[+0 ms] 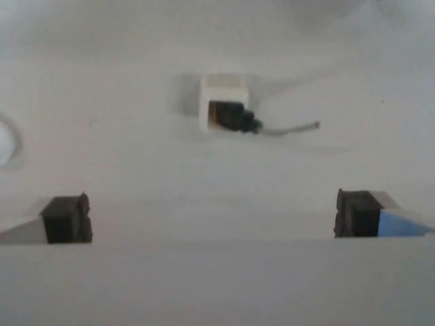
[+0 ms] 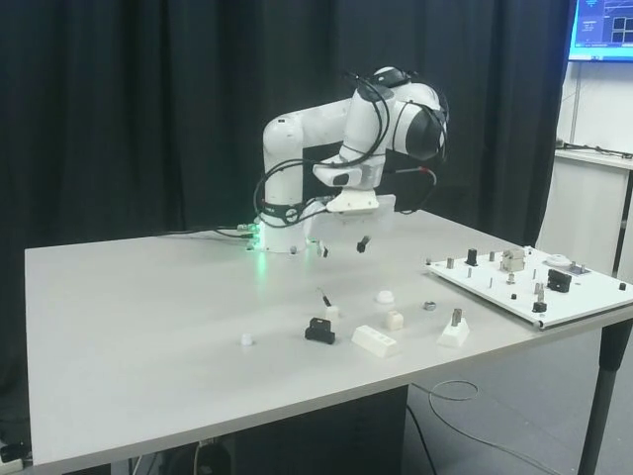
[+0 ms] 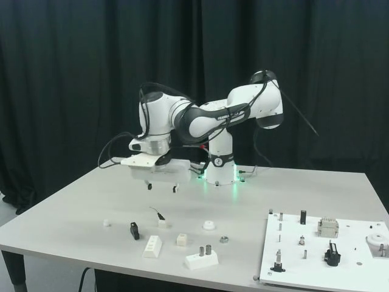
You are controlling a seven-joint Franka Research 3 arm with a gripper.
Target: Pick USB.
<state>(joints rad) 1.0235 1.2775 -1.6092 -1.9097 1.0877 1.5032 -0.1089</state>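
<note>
The USB [image 1: 234, 117] is a black plug with a short grey cable stub, seated in a small white block [image 1: 224, 95]. It stands on the grey table [image 2: 148, 297], seen as the USB [image 2: 326, 305] in the first room view and the USB [image 3: 160, 218] in the second. My gripper [image 1: 211, 216] hangs well above it, open, with nothing between the black fingertips [image 1: 66, 219]. From the room cameras the gripper [image 2: 342, 245] [image 3: 162, 187] floats over the table, a short way toward the arm's base from the plug.
Near the USB lie a black part [image 2: 318, 331], a white block [image 2: 375, 340], a small white cube [image 2: 395, 320], a white round piece [image 2: 385, 296], a white cap [image 2: 246, 339] and a pegged block [image 2: 454, 332]. A white board [image 2: 584, 302] with fittings sits at the right.
</note>
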